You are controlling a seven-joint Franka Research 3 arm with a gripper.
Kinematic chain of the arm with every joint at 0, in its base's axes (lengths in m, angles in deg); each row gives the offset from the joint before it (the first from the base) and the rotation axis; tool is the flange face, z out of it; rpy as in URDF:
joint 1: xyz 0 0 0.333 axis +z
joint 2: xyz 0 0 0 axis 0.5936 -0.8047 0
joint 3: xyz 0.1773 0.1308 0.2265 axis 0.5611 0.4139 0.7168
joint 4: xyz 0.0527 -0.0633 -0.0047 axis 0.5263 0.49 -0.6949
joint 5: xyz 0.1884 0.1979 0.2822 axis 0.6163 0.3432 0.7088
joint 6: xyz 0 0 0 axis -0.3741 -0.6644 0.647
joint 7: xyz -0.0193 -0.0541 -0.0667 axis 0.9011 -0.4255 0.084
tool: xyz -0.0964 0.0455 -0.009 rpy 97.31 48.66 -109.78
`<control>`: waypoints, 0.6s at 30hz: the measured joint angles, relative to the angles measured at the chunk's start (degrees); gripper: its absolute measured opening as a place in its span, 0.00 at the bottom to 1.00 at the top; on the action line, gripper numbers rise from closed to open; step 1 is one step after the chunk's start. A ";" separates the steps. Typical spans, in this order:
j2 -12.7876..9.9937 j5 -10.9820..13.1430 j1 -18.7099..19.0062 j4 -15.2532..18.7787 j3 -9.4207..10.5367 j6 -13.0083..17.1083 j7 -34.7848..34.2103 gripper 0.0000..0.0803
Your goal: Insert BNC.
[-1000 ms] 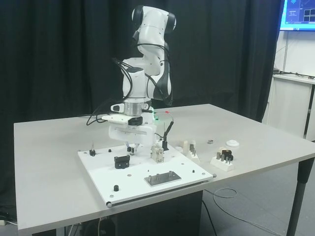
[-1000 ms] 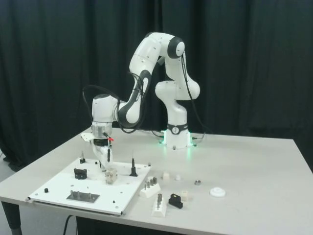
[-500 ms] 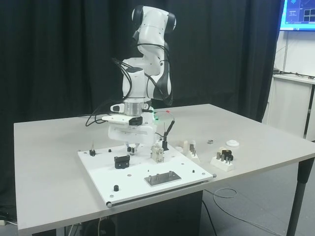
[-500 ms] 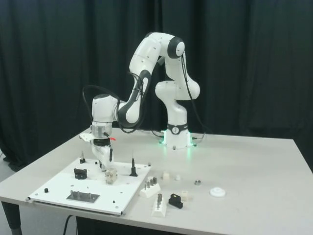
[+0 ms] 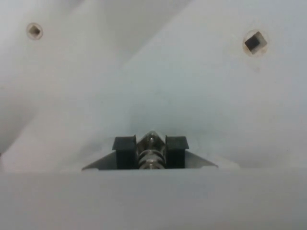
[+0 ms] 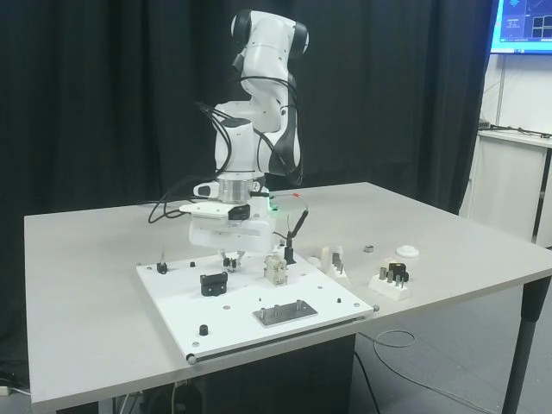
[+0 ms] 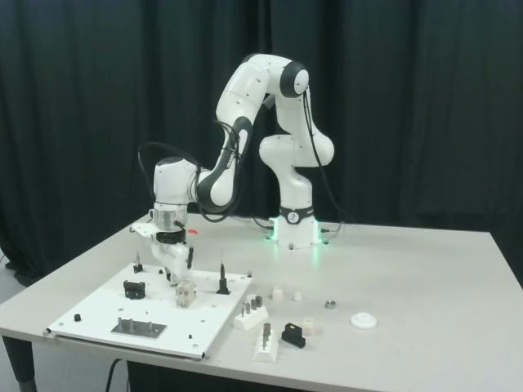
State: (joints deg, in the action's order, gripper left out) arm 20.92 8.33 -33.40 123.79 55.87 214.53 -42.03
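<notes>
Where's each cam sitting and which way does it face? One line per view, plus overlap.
Wrist view: on the arm's wrist, looking down past the gripper, shut on a small metal connector, at the flat white board.
First room view: off the table's front, facing the white arm and board.
Second room view: off another side, facing the arm's base.
Shared: both room views show arm, board, grey table.

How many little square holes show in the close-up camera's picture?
2. Both are in the white surface beyond the BNC connector held in the jaws: the first hole off to one side, the second hole opposite. More may lie outside this view.
</notes>
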 joint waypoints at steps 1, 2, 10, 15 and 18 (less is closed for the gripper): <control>0.00 0.00 0.00 0.00 0.00 0.00 0.15 0.16; 0.00 -0.01 0.01 0.00 0.00 0.00 0.31 0.16; -0.01 -0.02 0.04 -0.01 0.00 0.00 2.60 0.16; -0.01 -0.02 0.05 -0.01 0.00 -0.02 4.61 0.16; -0.01 -0.02 0.06 -0.02 0.00 -0.06 5.52 0.16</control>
State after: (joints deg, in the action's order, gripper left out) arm 20.92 8.31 -33.34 123.77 55.87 214.48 -36.51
